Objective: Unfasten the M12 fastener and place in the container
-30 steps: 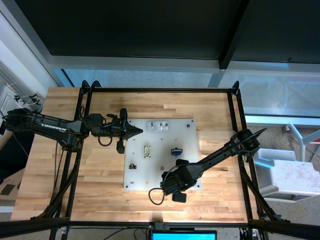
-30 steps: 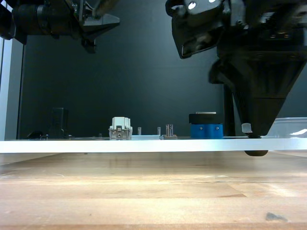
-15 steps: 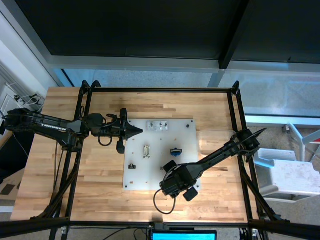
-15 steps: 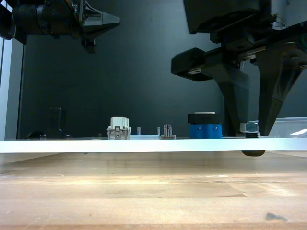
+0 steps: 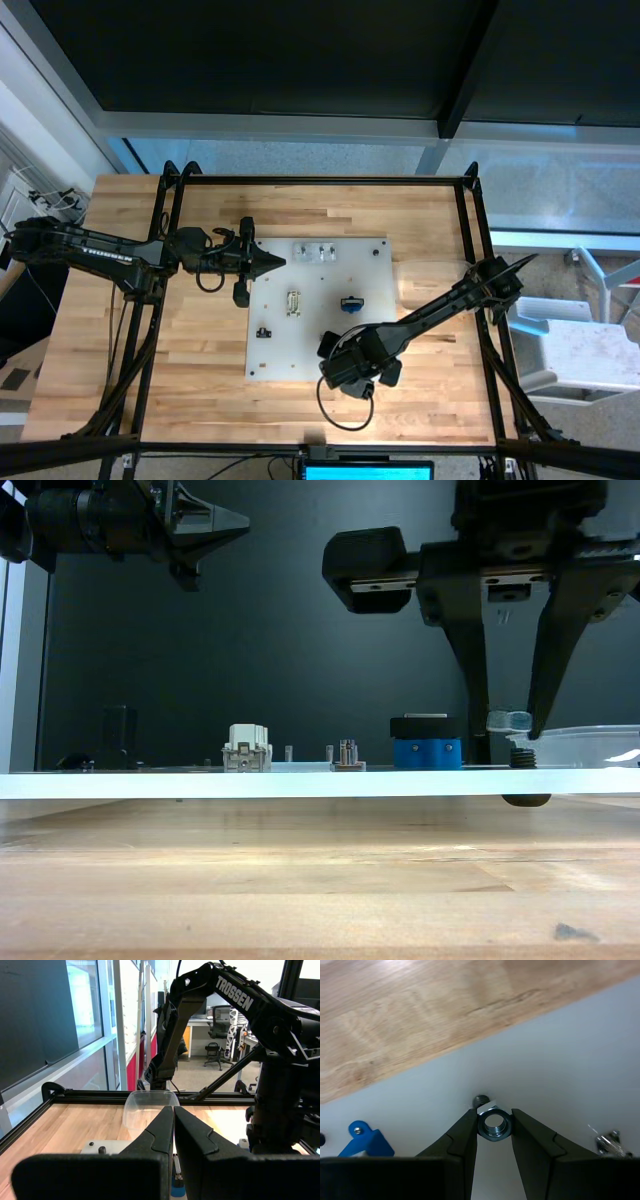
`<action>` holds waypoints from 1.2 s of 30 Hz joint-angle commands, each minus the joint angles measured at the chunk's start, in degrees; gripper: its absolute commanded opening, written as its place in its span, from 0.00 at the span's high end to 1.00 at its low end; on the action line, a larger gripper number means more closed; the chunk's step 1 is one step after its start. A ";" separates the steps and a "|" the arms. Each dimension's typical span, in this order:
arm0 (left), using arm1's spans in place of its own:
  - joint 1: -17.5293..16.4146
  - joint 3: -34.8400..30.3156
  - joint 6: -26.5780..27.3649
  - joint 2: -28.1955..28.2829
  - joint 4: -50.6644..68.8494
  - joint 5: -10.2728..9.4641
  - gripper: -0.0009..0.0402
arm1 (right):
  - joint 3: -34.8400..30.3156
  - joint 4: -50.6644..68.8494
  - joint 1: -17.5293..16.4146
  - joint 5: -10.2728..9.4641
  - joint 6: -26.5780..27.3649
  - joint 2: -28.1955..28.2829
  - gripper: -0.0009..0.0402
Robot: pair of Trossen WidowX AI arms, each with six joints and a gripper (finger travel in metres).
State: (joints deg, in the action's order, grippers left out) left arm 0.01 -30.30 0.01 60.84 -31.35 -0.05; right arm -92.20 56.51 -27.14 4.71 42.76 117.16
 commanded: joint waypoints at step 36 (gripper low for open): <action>-0.02 -0.02 0.00 0.02 0.00 0.02 0.98 | 26.84 3.37 15.58 -0.26 -24.98 -31.50 0.95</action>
State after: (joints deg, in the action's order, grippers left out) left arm 0.01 -30.30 0.01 60.86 -31.35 -0.03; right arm -66.52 60.01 -12.53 4.47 19.05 86.50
